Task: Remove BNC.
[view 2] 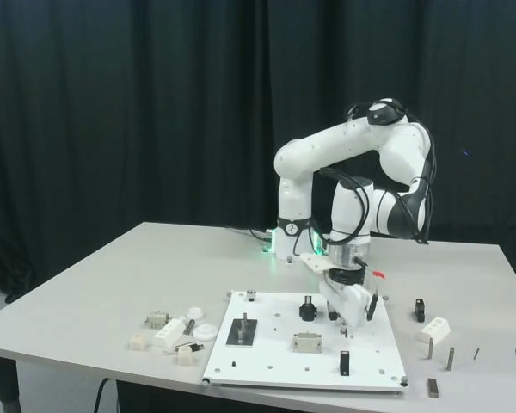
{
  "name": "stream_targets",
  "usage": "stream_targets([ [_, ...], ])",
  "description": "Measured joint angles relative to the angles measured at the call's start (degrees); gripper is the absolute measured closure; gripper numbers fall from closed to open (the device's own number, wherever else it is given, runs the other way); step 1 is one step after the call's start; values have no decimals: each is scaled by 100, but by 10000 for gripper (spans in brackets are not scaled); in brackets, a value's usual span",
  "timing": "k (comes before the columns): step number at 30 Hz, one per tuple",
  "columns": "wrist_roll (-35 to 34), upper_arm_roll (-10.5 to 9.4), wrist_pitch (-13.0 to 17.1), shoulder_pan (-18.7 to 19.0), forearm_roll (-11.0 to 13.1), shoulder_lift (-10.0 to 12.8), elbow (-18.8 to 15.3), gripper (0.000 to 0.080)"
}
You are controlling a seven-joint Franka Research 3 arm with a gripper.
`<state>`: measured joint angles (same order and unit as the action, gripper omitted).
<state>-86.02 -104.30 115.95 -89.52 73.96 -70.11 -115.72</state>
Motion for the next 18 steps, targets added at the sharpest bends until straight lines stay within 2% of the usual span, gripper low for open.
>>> stream_targets([
  [10,144,-49,2,-13,0,-35,-13,3],
  [11,144,-53,2,-13,2,-35,-14,118],
  [16,144,-69,2,-13,72,-35,-15,118],
  [17,144,-72,2,-13,91,-35,-17,296],
  [18,144,-75,2,-13,108,-34,-19,296],
])
